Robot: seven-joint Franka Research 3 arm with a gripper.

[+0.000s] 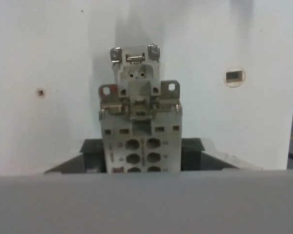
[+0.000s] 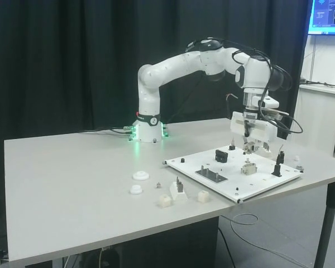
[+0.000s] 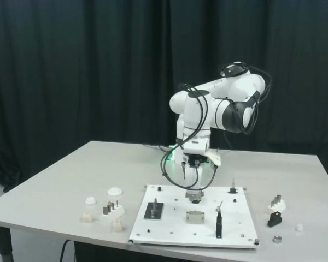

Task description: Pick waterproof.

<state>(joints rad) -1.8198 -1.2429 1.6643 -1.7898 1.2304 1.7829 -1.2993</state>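
My end effector point(image 3: 192, 188) hangs above the white board point(image 2: 261, 181), pointing straight down, and from the wrist view I cannot tell whether it is open or closed, since only a grey housing fills the near part of that view. Directly beneath me stands the waterproof connector point(image 1: 139, 129), a white multi-pin block with round sockets in its face, metal latches at its corners and a smaller plug section on the far end. It seems to sit on the board in a black holder point(image 1: 190, 153), and in the second room view it shows as a small block point(image 3: 195, 198) just below my wrist. I judge that I am lined up over it but not yet holding it: it appears seated on the board, and I see nothing clamped around it. So the approach looks nearly done; what is left is the final descent, the closing on the connector's sides, and the lift out of its seat. The other fixtures on the board and the loose white parts point(image 2: 178, 194) on the tabletop point(image 2: 67, 184) lie well apart from my target.
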